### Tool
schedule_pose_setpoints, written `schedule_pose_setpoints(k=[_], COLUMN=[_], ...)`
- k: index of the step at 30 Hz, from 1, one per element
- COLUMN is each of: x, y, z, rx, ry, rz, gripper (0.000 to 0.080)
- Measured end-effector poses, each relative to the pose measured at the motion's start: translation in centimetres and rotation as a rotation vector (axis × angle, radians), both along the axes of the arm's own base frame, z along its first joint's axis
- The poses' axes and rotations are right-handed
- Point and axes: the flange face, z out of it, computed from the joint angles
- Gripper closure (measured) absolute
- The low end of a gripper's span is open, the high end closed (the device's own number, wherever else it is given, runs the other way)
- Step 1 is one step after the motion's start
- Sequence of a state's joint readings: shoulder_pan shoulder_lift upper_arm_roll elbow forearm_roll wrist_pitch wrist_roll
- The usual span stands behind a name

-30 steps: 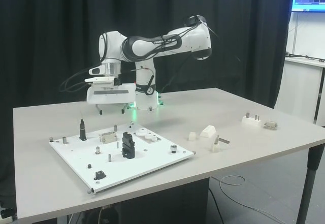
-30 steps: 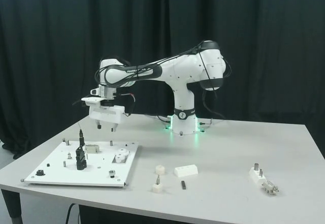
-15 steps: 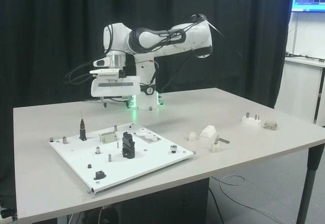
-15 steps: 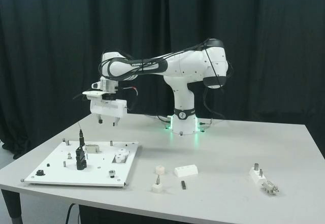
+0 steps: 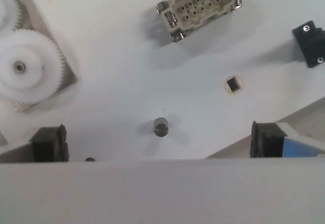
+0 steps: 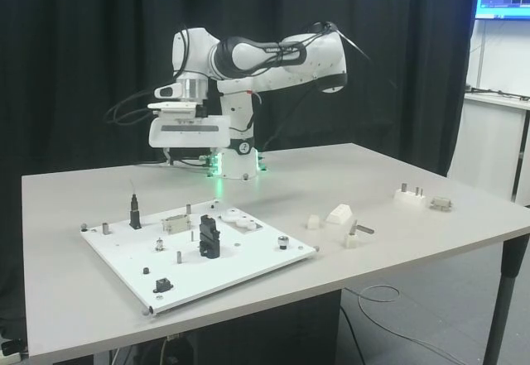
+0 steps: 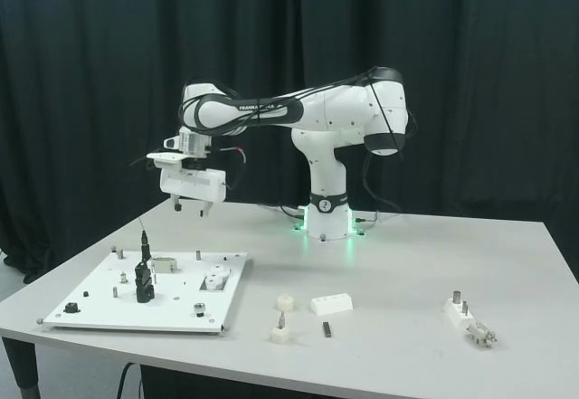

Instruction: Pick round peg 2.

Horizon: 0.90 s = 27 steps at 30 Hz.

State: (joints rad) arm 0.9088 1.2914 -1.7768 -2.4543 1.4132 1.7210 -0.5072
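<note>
While my claw (image 5: 157, 141) hangs released and empty high over the white board (image 6: 248, 267), the peg (image 5: 161, 127) stands ungrasped, so descent and grasp remain.

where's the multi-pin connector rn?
The multi-pin connector sits on the white board, beside the white gears, below the raised hand; the wrist view shows it clearest.
</note>
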Motion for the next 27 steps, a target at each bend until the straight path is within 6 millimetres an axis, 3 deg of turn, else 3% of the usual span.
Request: schedule_pose_setpoints(k=[27], x=[1.2], y=[0.3], z=[1.0], rx=[-0.013], ry=[0.006], rz=[0.082], gripper=[0.0003])
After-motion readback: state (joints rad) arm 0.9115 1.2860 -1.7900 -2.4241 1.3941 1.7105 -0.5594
